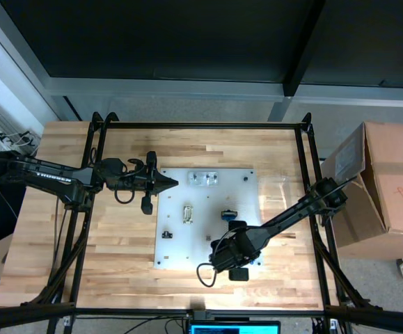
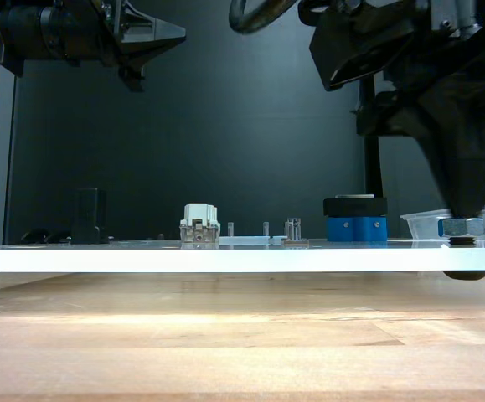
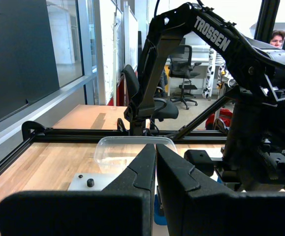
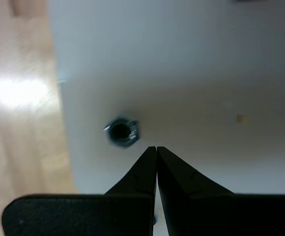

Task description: Pick the M12 nut and place it on its threads and fasten

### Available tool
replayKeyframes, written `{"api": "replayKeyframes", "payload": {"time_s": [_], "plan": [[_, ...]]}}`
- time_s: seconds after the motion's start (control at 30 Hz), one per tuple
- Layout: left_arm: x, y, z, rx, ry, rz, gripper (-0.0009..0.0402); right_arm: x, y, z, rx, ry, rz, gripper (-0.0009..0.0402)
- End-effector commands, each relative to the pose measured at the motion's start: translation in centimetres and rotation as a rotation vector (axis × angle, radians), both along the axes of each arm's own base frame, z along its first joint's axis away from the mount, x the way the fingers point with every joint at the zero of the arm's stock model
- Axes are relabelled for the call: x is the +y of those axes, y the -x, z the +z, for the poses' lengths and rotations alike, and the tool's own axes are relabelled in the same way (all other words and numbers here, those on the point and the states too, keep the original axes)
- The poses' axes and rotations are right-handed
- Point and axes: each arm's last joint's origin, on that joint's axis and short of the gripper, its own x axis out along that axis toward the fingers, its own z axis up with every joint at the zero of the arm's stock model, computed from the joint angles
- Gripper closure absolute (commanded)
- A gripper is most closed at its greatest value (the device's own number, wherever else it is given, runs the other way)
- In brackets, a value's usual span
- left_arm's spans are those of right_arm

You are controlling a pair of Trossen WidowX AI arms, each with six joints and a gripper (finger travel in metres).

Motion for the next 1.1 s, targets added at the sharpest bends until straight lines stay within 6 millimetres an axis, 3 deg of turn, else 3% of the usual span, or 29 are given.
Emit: {"api": "replayKeyframes", "payload": {"time_s": [0.03, 0.3, 0.53, 1.1], "plan": [[0.01, -0.01, 0.0, 0.0, 0.0, 0.0, 0.0393, -0.04, -0.14, 0.07, -0.026, 0.021, -0.01, 0.0393], [0.01, -0.01, 0.0, 0.0, 0.0, 0.0, 0.0393, 0.13, -0.32, -0.62, -0.053, -0.014, -0.004, 0.0393], [0.01, -0.01, 0.0, 0.0, 0.0, 0.0, 0.0393, 0.6, 0.48, -0.55, 0.122, -0.236, 0.038, 0.0393], [0.0, -0.01, 0.0, 0.0, 0.0, 0.0, 0.0393, -0.21, -0.07, -0.35, -0.048, 0.032, -0.007, 0.0393]]}}
